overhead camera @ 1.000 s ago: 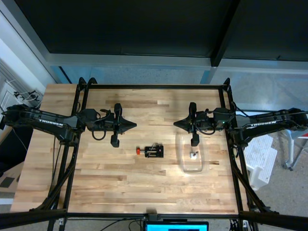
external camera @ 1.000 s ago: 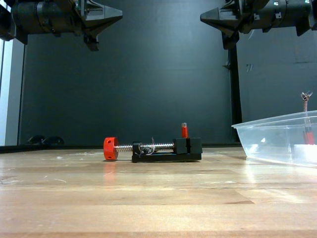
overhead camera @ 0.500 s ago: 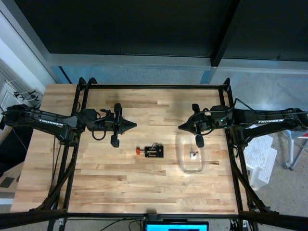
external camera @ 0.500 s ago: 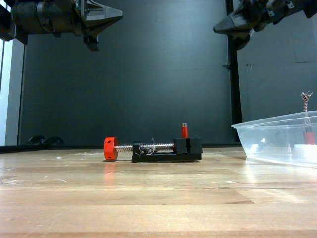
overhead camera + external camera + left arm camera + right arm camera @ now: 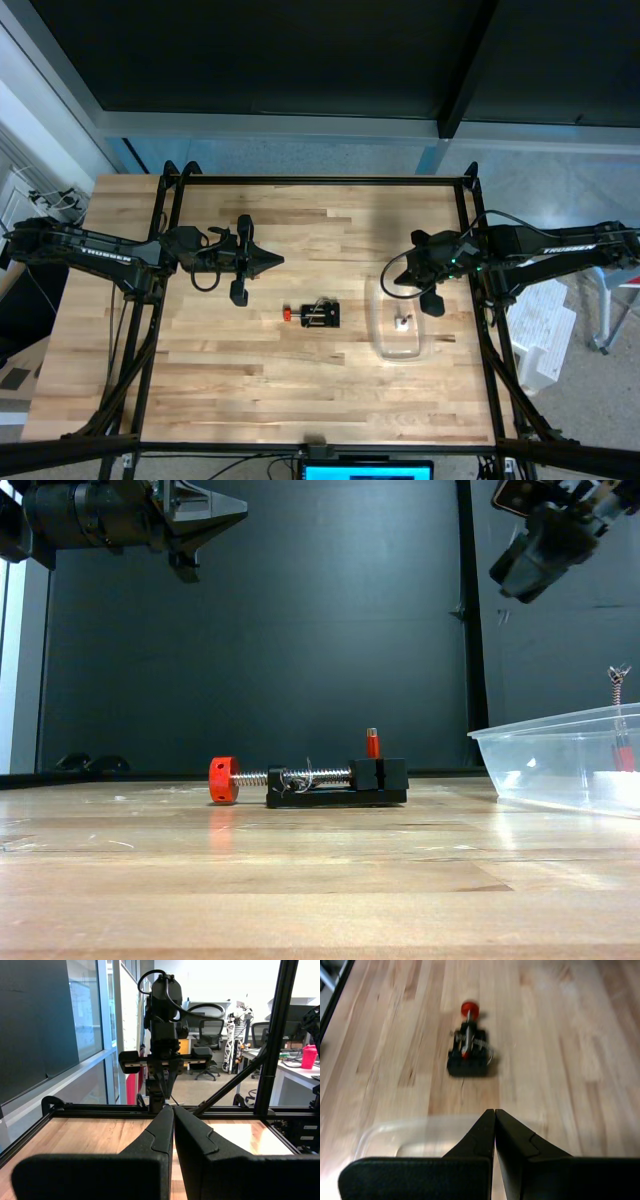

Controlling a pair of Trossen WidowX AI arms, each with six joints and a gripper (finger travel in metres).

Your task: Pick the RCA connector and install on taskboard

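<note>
From above, we see the tiny dark RCA connector [image 5: 404,320] lying in the clear plastic tray [image 5: 384,345]. It is apart from the right gripper [image 5: 400,283], which is over the tray's far end. The left gripper [image 5: 272,261] is well apart from the small black taskboard [image 5: 318,316]. White TROSSEN lettering marks the left arm [image 5: 100,253]. At table height, the right gripper tilts downward. Both wrist views show jaws pressed together.
</note>
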